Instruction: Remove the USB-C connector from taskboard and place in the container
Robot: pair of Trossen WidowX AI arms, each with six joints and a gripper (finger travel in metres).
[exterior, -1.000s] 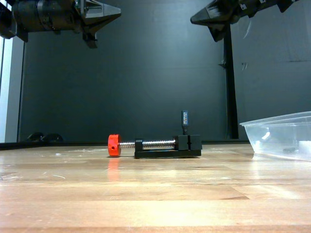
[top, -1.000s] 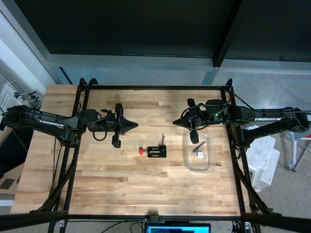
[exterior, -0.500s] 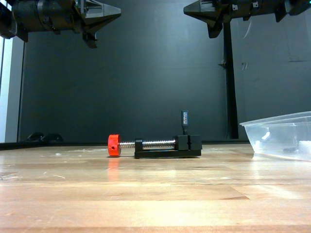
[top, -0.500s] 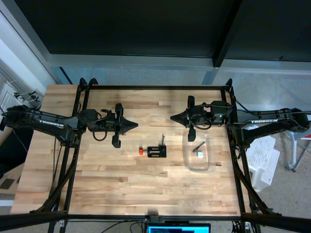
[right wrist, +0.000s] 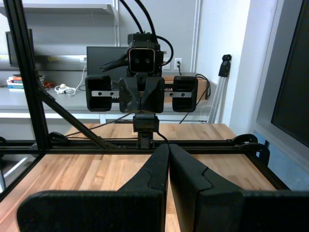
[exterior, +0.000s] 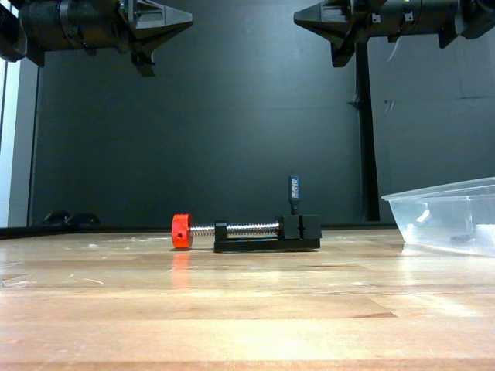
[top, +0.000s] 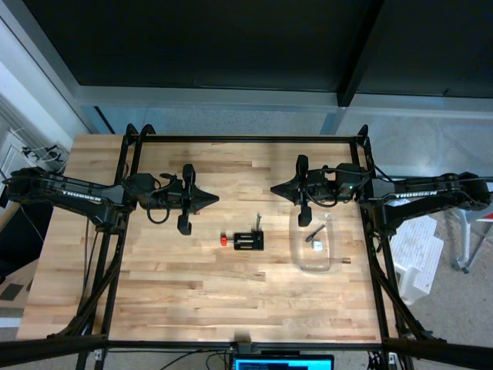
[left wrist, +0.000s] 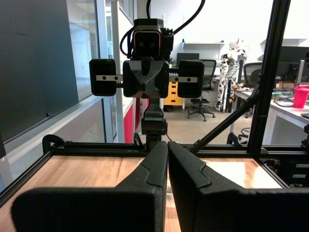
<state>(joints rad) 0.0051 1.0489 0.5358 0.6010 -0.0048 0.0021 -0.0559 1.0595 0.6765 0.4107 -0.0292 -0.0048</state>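
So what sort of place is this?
Probably a robotics lab in an office: office chairs and desks behind a wooden table in a black frame. The left gripper and right gripper hang above it, facing each other, fingers shut.

Black left gripper (top: 216, 200), black right gripper (top: 272, 188); below their fingers pale wood-grain table (top: 192, 285), black rectangular taskboard (top: 248, 241) with orange-red knob (top: 224, 240), clear plastic container (top: 314, 270)

High looks down, low looks level — both share taskboard (top: 243, 240).
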